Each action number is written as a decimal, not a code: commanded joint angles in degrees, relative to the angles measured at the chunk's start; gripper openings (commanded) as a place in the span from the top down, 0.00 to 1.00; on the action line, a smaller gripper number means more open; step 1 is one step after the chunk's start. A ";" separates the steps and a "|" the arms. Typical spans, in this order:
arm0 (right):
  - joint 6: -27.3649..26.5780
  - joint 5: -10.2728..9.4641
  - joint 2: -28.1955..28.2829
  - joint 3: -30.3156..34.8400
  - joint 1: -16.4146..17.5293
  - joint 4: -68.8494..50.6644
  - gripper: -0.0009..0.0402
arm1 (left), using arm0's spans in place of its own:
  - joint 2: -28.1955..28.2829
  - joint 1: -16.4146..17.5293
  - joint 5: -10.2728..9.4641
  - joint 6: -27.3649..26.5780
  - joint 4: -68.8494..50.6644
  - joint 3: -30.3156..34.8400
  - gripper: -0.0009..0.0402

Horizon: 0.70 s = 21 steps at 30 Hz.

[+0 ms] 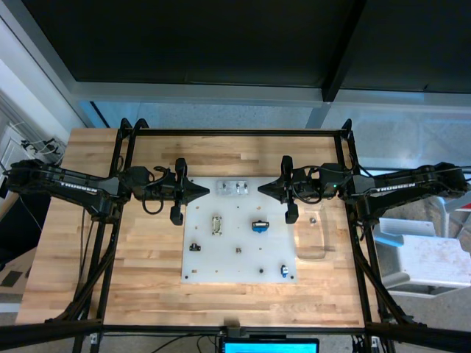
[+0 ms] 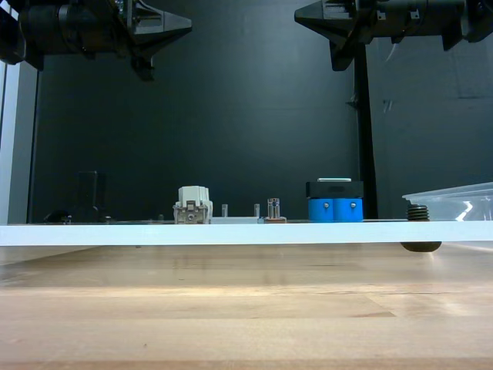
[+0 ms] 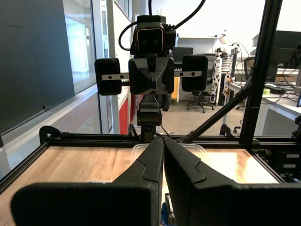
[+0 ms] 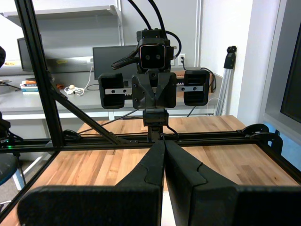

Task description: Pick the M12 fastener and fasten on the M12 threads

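While aloft, two closed end effectors (image 1: pixel 209 190) (image 1: pixel 259 190)

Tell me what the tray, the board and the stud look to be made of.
Tray: clear plastic, probably; the table shows through it.
Board: smooth white sheet, likely plastic, with a faint glare near its front.
Stud: black and ribbed; metal or plastic, I cannot tell.
Left claw and right claw, matte black, hang shut high over the board's far end.
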 commanded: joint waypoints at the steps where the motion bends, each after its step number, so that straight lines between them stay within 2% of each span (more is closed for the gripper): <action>1: 1.01 -0.37 0.02 0.00 0.04 1.07 0.98 | 0.02 0.00 0.00 0.00 0.00 0.00 0.98; 9: 0.76 -0.52 0.00 0.98 0.02 -1.84 0.98 | 0.02 0.00 0.00 0.00 0.00 0.00 0.98; 14: -2.29 -0.46 -0.02 5.90 0.04 -14.08 0.98 | 0.02 0.00 0.02 0.00 0.00 0.00 0.98; 19: -2.84 -0.55 -0.02 9.07 0.02 -20.31 0.98 | 0.02 0.02 0.02 0.00 0.00 0.00 0.98; 21: -3.82 -1.07 -0.02 10.51 0.04 -25.11 0.98 | 0.02 0.00 0.02 0.00 0.00 0.00 0.98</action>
